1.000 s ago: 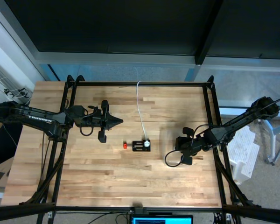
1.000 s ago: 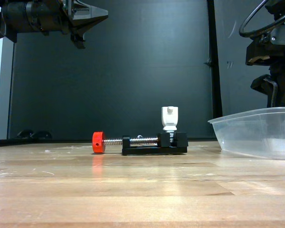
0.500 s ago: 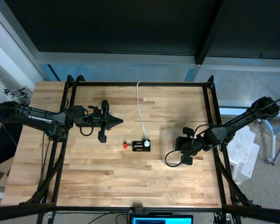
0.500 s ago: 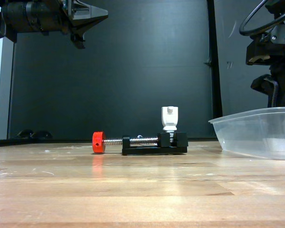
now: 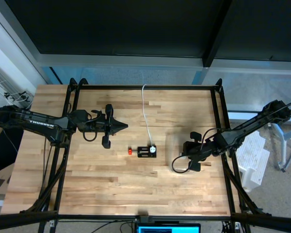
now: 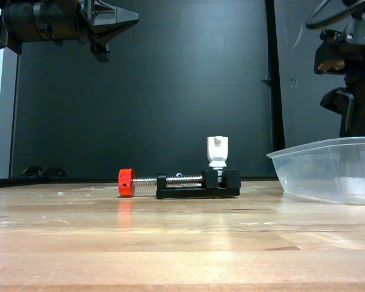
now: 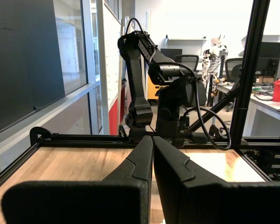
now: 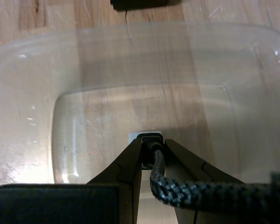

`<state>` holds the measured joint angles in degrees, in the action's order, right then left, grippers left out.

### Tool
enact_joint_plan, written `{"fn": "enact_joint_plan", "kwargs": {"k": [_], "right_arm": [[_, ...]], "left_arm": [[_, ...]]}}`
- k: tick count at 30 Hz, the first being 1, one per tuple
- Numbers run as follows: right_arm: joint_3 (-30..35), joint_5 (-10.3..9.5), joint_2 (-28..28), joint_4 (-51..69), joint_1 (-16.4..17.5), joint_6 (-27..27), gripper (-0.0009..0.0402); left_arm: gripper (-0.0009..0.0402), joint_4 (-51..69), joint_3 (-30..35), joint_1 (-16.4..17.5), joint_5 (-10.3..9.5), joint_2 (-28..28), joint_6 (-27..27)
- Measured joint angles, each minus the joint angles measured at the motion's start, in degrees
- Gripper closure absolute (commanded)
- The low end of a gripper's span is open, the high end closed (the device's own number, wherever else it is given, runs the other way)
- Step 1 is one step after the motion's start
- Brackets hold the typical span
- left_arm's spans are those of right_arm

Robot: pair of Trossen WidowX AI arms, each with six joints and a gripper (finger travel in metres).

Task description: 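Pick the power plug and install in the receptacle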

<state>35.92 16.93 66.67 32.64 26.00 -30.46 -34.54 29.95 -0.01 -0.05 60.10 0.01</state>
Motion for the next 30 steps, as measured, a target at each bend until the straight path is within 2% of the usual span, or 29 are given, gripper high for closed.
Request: {"fn": "enact_joint_plan", "kwargs": {"k": [16, 22, 30], "right_arm": [[14.1, 0.04, -2.4, 15.3, -0.4, 3.9, 0.0373], [15.1, 0.11, -2.1, 15.2, -0.6, 5.5, 0.0373], [16.9, -0.11, 2.4, 11.7, -3.6, 8.5, 0.0373]], "left_arm": [[0.0393, 0.0, 0.0, 0.0, 0.0, 0.0, 0.0], [0.0393, 0.0, 0.0, 0.0, 0.0, 0.0, 0.0], [0.0393, 0.0, 0.0, 0.0, 0.0, 0.0, 0.0]]}}
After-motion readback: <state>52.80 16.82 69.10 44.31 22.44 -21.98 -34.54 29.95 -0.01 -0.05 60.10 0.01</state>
